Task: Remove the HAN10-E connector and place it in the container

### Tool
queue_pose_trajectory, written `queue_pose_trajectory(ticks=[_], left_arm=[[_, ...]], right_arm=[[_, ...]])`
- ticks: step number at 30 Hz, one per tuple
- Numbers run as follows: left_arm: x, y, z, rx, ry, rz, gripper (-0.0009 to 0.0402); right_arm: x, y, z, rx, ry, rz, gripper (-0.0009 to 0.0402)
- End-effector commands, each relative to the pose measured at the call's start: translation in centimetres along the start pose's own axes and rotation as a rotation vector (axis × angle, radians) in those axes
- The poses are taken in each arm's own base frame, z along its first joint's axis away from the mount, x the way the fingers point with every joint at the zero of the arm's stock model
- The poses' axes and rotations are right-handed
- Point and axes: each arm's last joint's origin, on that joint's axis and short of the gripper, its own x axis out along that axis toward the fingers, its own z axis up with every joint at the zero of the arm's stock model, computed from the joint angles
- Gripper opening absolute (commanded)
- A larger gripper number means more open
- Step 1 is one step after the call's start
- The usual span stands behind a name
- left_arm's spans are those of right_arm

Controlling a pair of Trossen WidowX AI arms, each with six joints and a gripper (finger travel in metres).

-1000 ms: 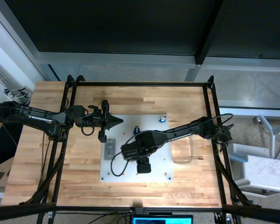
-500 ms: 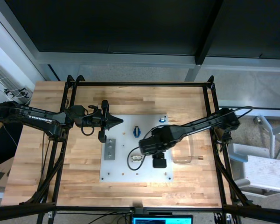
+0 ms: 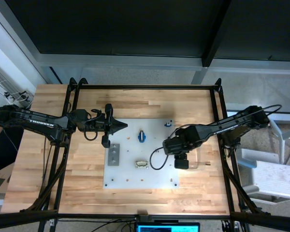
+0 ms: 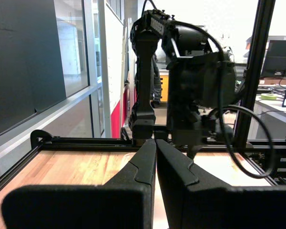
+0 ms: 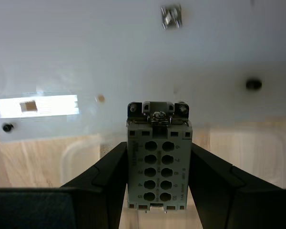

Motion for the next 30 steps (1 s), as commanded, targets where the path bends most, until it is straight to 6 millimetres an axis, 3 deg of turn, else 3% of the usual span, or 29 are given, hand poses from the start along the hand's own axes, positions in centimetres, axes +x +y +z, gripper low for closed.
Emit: queue_pose_trajectory(ticks=[1,17,30], left_arm=[[0.0,0.0,0.0,0.000,0.000,0.000,0.0000],[0.0,0.0,0.0,0.000,0.000,0.000,0.0000],[0.0,0.0,0.0,0.000,0.000,0.000,0.0000]], right_arm=[[-0.1,-0.5,-1.2,0.016,0.001,-0.003,0.0000],[1.7,-2.1,-5.6,0.043,0.033,-0.022,0.0000],[4.3,-2.3,-6.6,0.048,0.032,-0.023,0.0000]])
